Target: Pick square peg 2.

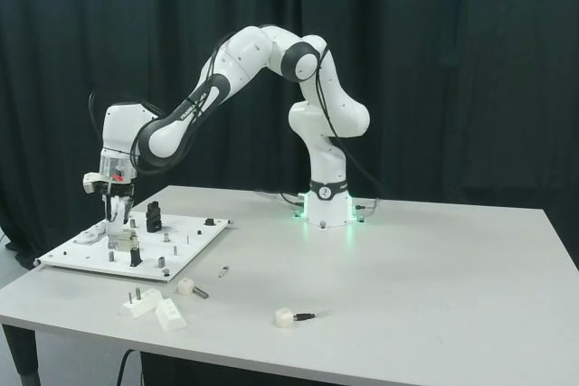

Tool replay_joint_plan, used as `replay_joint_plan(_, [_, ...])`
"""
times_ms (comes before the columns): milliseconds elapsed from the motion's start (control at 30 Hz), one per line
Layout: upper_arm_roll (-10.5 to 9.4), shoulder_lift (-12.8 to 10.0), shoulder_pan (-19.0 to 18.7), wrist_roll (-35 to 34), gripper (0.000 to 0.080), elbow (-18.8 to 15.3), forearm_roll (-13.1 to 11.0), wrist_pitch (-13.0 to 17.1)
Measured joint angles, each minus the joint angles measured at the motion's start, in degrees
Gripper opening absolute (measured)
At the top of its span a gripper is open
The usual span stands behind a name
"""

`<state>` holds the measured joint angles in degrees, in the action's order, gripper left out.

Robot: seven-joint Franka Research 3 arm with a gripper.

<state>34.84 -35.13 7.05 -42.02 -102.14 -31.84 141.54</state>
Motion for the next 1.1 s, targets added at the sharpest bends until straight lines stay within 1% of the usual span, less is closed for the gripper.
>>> replay_joint_plan(133, [-0.02,0.2,-1.0,1.5,0.0800,0.0,0.0,-0.1])
replay_joint_plan(533, [-0.24,0.2,-3.8,2.5,0.0800,0.1,0.0,-0.1])
replay_joint_plan(800, [-1.38,-0.1,-3.9,2.8,0.0800,0.1,0.0,0.0])
replay_joint_plan(1100, [-3.20,-0.7,-3.9,6.0,0.0800,0.1,0.0,0.7])
